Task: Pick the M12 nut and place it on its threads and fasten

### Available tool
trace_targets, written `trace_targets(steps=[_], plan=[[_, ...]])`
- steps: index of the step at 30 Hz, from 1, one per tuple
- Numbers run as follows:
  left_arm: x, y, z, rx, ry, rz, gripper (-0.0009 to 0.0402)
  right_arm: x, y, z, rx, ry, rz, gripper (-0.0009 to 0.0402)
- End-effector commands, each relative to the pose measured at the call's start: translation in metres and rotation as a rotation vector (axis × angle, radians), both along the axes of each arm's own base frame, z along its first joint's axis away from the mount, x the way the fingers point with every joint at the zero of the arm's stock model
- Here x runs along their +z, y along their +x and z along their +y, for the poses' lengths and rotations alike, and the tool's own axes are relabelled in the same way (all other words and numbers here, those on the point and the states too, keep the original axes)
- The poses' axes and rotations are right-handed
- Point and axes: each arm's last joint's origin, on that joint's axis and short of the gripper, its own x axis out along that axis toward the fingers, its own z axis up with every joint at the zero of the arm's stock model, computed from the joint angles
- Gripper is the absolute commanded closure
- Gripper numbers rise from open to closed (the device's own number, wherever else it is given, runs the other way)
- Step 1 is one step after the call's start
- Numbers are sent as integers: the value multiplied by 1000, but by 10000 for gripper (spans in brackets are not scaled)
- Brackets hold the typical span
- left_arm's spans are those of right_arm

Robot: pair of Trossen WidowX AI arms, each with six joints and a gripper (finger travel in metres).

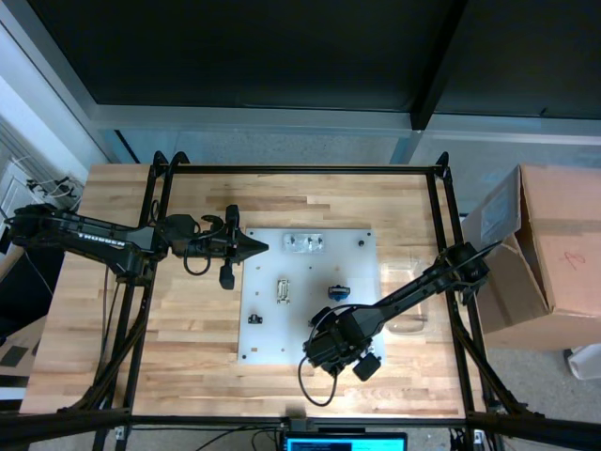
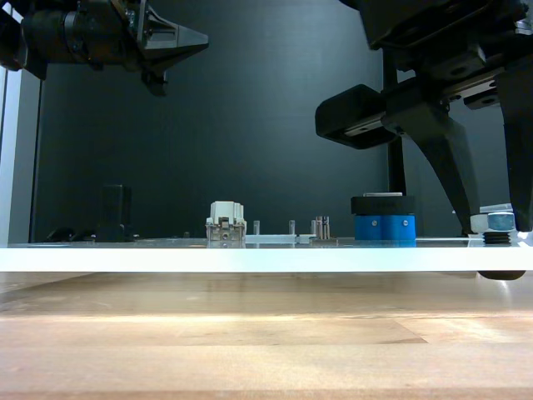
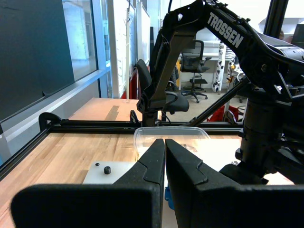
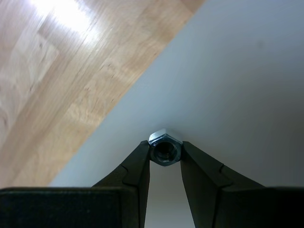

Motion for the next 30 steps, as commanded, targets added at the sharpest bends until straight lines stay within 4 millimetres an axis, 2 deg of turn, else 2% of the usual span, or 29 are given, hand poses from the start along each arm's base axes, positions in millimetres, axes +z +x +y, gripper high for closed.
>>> trace_targets(steps=[1,21,26,30], plan=[[0,0,0,0,0,0,393,0,-1,0,-90,-3,11,393],[0,0,0,0,0,0,393,0,0,-1,-790,25,58,393],[0,0,0,0,0,0,393,0,0,0,-1032,35,75,393],[0,0,0,0,0,0,393,0,0,0,-1292,45,94,393]])
